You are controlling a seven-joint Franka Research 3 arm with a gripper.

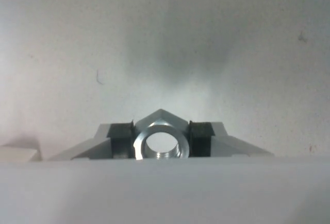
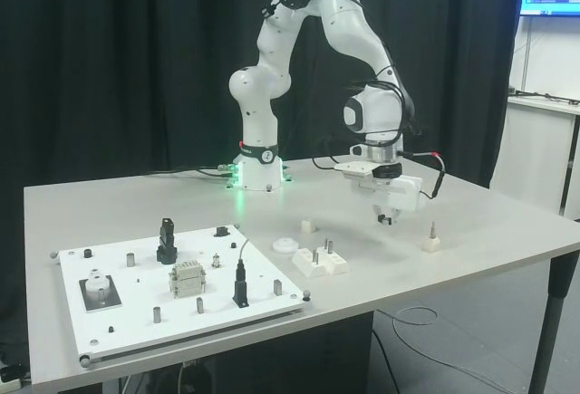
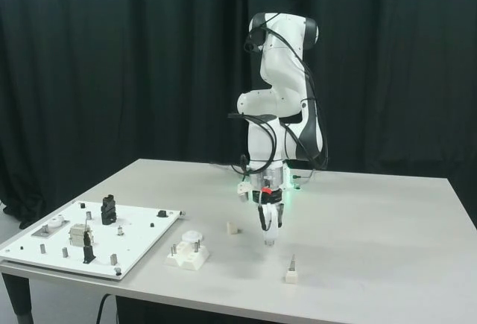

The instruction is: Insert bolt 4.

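Grey table [image 2: 471, 222] under me, wide and mostly bare on my side, and the big white board [image 2: 172, 290] of fixtures sits far off at the other end, well apart from where I hang. Nearer, a white holder block [image 2: 319, 261] with short pins standing in it, a small white disc [image 2: 286, 245] just beside it, a little white cube [image 2: 307, 226] behind those. Off on my other side, a small white stand [image 2: 431, 241] with a thin upright pin, alone on the table. My hand [image 2: 387, 217] hovers above bare table between the holder block and that stand, touching nothing below. In the wrist view my fingers [image 1: 201, 136] are pinching a hex-headed metal part [image 1: 161, 142], hollow and threaded inside, clamped between the black pads. I judge that to be bolt 4, though from here it reads more like a nut. So the pick looks done and the carry is in hand. Next move, as I see it: travel across to the board, find the matching hole, line up square above it and go down gently, since any tilt could jam the threads.
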